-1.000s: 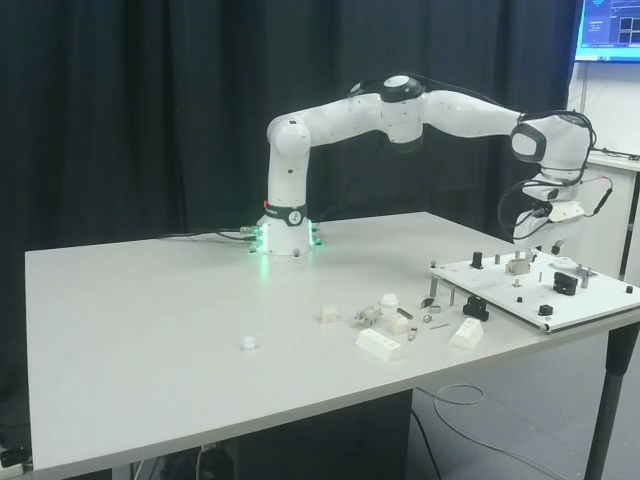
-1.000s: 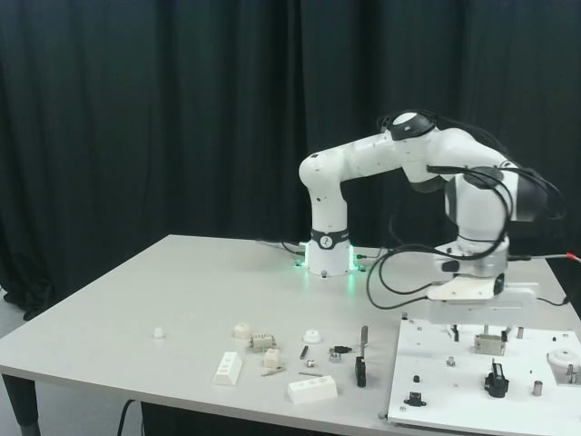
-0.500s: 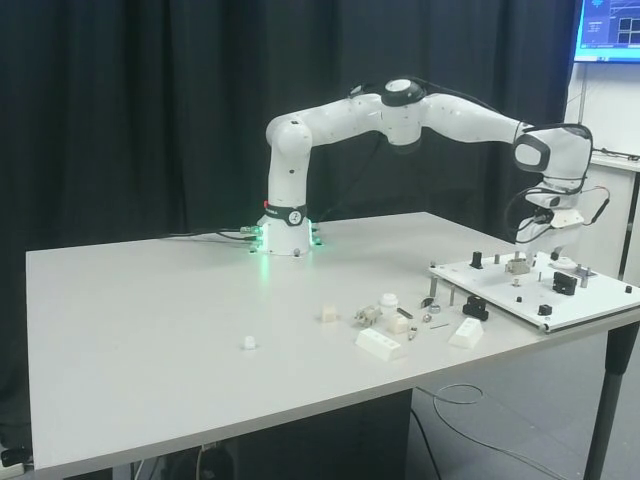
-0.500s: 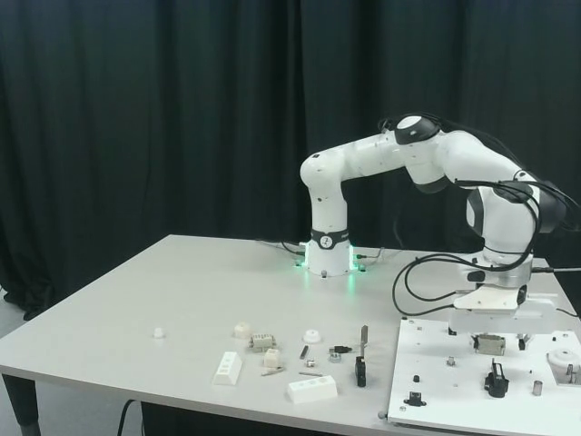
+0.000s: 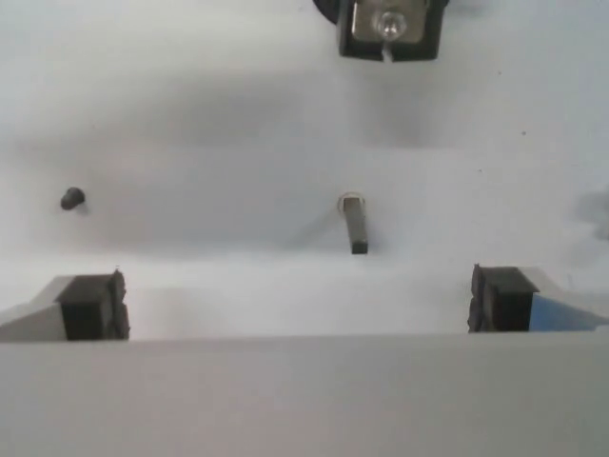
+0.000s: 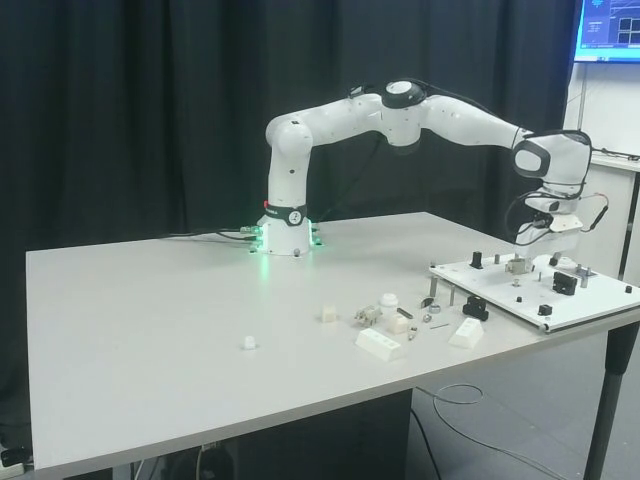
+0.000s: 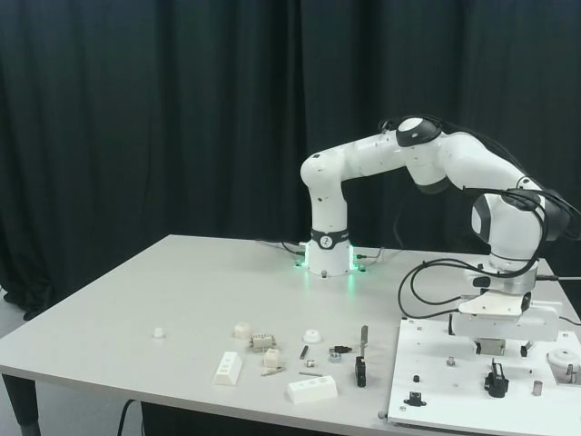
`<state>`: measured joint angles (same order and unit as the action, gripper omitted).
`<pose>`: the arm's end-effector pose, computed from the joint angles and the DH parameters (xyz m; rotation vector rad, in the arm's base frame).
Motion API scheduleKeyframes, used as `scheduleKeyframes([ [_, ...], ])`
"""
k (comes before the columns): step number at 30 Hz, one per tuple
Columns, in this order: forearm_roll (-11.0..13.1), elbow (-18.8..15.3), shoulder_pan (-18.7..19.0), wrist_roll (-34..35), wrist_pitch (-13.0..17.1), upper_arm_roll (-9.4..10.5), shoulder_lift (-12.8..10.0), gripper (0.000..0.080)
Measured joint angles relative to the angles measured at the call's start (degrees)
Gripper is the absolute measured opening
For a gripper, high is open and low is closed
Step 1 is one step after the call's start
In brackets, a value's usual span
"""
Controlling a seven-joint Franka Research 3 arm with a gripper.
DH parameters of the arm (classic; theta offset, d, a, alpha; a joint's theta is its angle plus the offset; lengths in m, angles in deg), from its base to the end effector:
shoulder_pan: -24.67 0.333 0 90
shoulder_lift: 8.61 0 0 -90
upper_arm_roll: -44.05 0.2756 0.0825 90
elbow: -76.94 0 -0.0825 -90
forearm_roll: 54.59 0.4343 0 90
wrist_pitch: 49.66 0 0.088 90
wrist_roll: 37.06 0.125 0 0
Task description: Remove square peg 1.
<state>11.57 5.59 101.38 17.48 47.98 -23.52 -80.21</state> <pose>0.6124 0.4288 0.1853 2.8854 -1.1255 -0.1655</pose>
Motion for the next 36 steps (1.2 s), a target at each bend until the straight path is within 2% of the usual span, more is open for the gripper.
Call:
scheduleKeyframes([
  [19,-0.2,-2.25,-0.13,0.2,4.73,2.25,-0.04,0.08],
  [34,-0.19,-2.43,-0.3,1.32,4.5,2.41,0.1,0.08],
  [35,-0.19,-2.43,-0.3,1.32,4.44,2.41,0.12,0.0512],
  [36,-0.19,-2.43,-0.3,1.32,4.39,2.41,0.13,0.0512],
])
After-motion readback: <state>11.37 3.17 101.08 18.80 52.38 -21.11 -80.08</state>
